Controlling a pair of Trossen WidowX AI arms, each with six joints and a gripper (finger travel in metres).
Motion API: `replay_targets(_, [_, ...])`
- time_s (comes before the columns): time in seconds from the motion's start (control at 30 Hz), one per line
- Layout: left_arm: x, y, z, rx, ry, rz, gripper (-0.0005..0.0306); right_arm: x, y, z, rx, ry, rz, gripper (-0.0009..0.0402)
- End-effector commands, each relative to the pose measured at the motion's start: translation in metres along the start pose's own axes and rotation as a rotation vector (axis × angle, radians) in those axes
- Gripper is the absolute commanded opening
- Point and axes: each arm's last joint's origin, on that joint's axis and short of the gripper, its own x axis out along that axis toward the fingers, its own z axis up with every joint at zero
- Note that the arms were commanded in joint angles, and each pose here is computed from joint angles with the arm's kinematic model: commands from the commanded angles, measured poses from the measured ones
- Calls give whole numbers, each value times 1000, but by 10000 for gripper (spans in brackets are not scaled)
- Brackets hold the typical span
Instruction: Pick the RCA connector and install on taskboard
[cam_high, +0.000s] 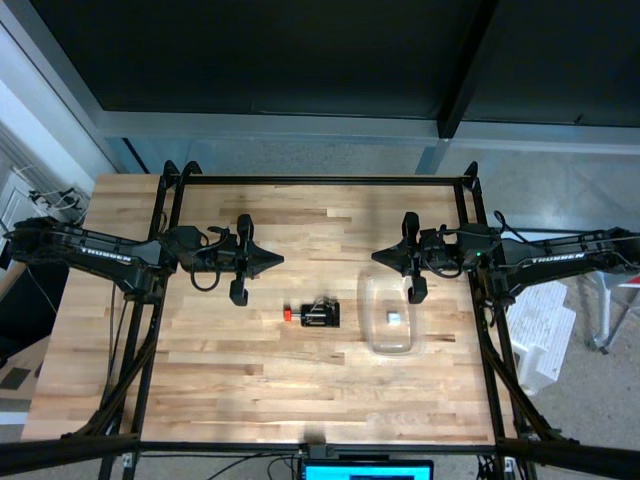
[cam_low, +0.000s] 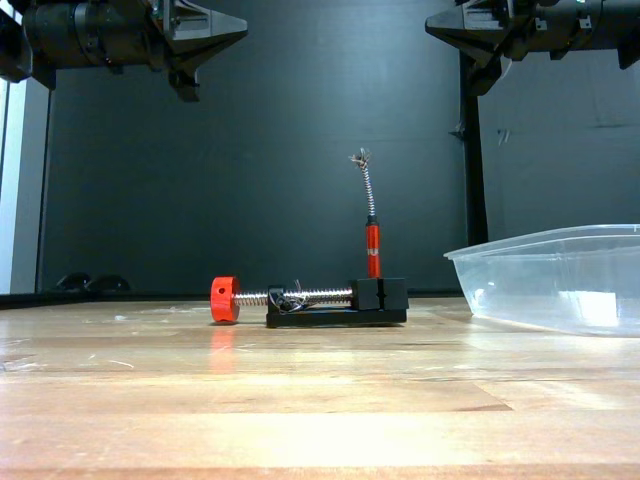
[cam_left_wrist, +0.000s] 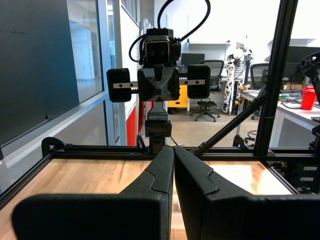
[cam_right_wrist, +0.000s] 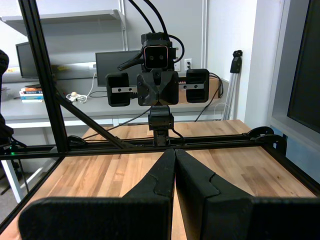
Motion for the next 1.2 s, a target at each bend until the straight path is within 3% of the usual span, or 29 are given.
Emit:
replay_targets(0.03, [0, 0, 0, 0, 0, 0, 0, 0, 0, -1, 1, 5, -1, 0])
replay_targets(1.2, [0, 0, 0, 0, 0, 0, 0, 0, 0, -1, 1, 7, 0, 0])
